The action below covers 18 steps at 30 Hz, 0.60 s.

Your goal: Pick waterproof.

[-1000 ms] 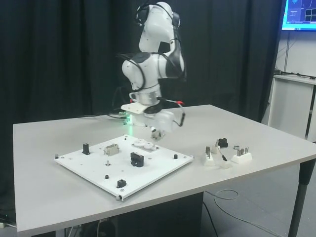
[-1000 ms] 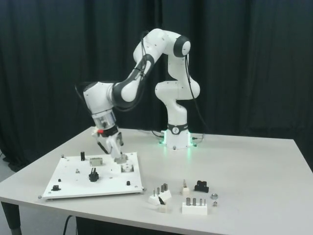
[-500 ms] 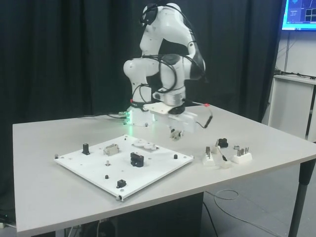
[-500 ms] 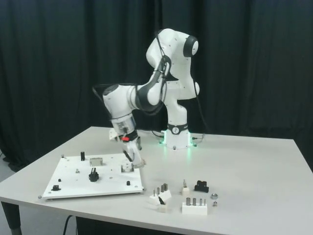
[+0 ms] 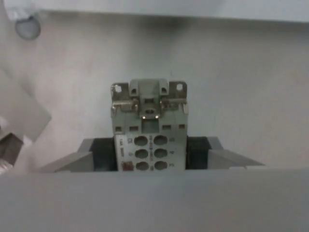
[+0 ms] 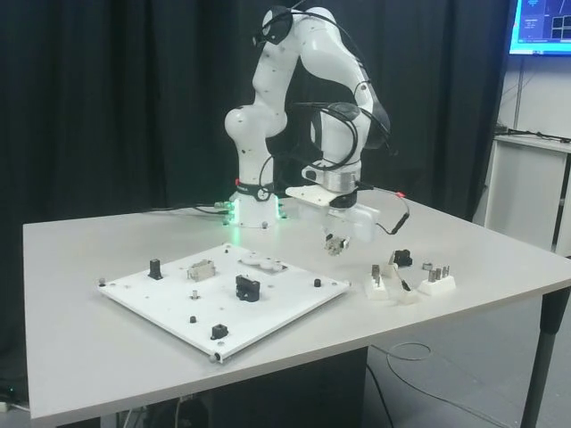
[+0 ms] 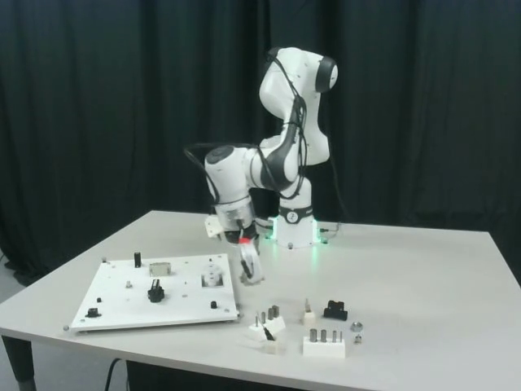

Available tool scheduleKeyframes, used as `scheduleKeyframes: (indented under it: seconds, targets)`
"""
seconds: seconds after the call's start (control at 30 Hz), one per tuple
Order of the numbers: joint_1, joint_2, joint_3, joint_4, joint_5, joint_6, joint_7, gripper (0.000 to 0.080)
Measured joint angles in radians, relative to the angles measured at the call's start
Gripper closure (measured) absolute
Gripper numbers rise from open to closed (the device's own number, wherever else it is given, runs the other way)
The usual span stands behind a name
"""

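In the wrist view, the waterproof connector is a grey block with a metal latch on top and several round holes in its face. It sits between my two fingers, and my gripper is shut on it. In the first room view, the gripper hangs above bare table just past the white board's far right edge, with the small connector at its tip. From the second room view, the gripper is tilted and close to the board corner.
The board carries a grey connector and several small black parts. Beyond the board, toward the table edge, stand white holders with pins, a smaller holder, and a black part.
The arm has swung from over the board's middle across its edge toward the holders, carrying the connector along. The things on the board have not moved.
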<state>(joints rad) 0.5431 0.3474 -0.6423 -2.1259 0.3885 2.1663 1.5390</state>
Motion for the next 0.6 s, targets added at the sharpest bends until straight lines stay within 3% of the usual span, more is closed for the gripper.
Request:
scheduleKeyframes:
  seconds: [0.23, 0.6]
  targets:
    - [0.000, -0.024, 0.036, -0.034, -0.030, 0.047, 0.035, 0.0495]
    - [0.000, -0.046, 0.056, -0.066, -0.057, 0.085, 0.064, 0.0495]
